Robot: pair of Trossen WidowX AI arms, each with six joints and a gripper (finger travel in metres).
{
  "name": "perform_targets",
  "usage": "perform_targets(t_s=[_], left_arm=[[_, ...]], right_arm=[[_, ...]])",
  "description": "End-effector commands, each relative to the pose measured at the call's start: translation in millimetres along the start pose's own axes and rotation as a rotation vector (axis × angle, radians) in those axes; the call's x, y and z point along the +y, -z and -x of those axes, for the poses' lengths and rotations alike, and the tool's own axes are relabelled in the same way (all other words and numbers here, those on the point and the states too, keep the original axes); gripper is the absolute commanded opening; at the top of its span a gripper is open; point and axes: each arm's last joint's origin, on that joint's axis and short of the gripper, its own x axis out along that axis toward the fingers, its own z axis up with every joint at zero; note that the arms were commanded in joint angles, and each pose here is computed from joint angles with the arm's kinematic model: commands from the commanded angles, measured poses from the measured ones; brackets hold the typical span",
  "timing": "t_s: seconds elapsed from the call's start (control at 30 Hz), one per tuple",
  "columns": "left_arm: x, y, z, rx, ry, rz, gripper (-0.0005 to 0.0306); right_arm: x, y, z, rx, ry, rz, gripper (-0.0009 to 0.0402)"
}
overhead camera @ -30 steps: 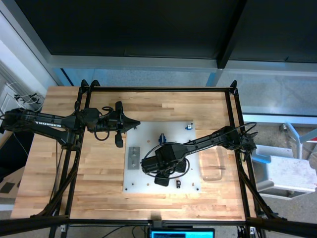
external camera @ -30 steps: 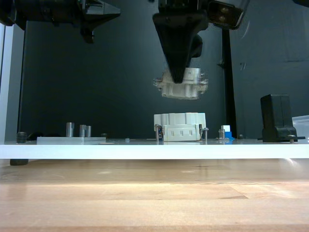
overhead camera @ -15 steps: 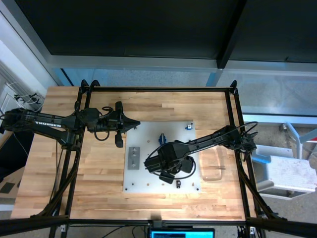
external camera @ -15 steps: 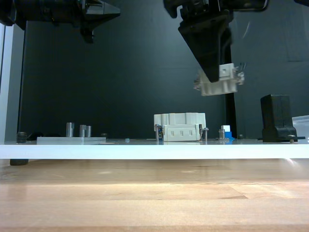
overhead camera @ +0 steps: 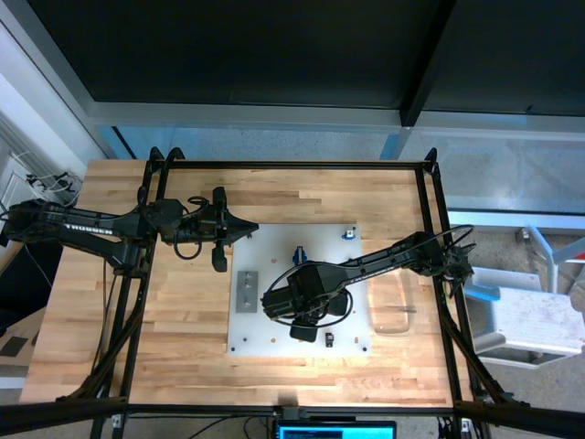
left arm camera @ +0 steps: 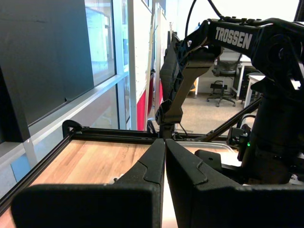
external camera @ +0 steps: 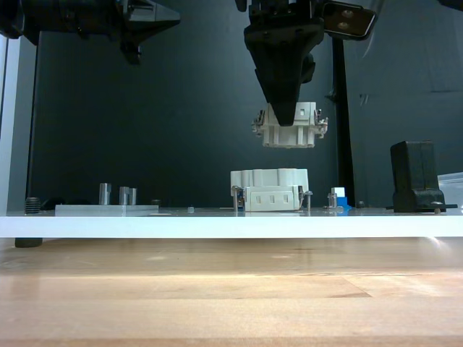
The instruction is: Pick the HAN10E connector and install in the HAN10E hub
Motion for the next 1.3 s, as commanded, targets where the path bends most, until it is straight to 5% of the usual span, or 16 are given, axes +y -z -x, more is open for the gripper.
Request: perform_targets(t_s=[0.03,0.53,1.3], left_arm=[[0.1,0,0.0,0.000,0.000,0.000,0.0000],[0.1,0,0.0,0.000,0.000,0.000,0.0000],[0.0,0,0.0,0.000,0.000,0.000,0.0000]], right_arm=[[-1.2,1.2,-2.0,0.005,0.003,0.026,0.0000],[2.7,8.8,-1.5,0.035,0.053,0.137,0.0000],[-7.6,29.2,-20.9,-0.051,0.010,0.182,0.0000]])
